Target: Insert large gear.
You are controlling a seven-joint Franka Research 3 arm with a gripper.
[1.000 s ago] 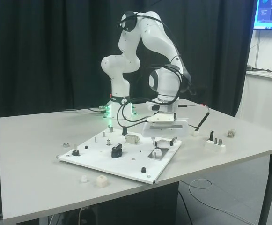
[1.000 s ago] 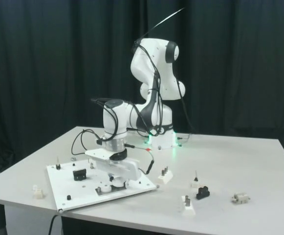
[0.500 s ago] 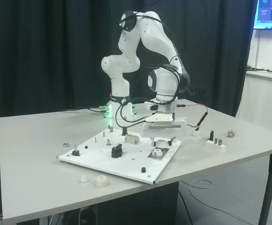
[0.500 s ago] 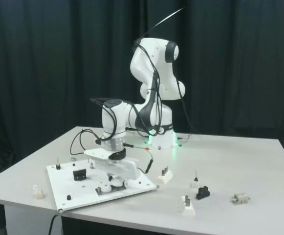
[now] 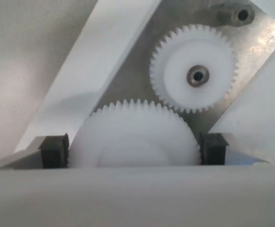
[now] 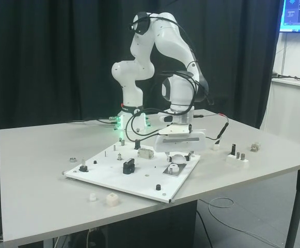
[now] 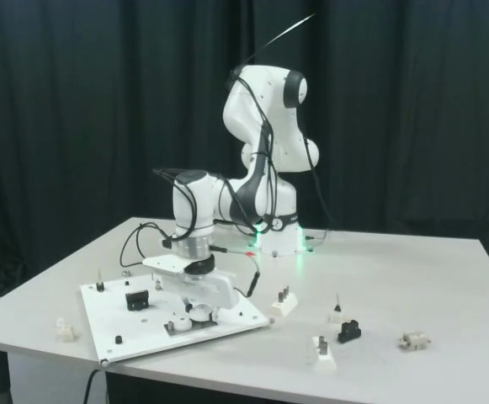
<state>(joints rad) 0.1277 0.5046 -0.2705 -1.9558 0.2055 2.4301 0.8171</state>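
Note:
My gripper (image 5: 133,149) is shut on a large white gear (image 5: 135,139), with one black pad (image 5: 54,150) on each side of its toothed rim. Its teeth lie close to those of a second white gear (image 5: 194,75), which sits on a peg on the grey metal plate (image 5: 128,80). A bare metal post (image 5: 236,14) stands at the plate's far corner. In the first room view the gripper (image 6: 176,155) hangs low over that plate (image 6: 171,169) on the white board (image 6: 113,178). The second room view shows the gripper (image 7: 198,305) at the same spot.
The white board carries several small fixtures, among them a black block (image 6: 128,166) and a black knob (image 6: 82,168). A white cube (image 6: 111,199) lies on the table before the board. Small part holders (image 6: 237,155) stand to the right, and a cable (image 6: 219,135) trails from the wrist.
The gripper, with the gear in it, has shifted a little to the left in both room views, staying low over the metal plate.

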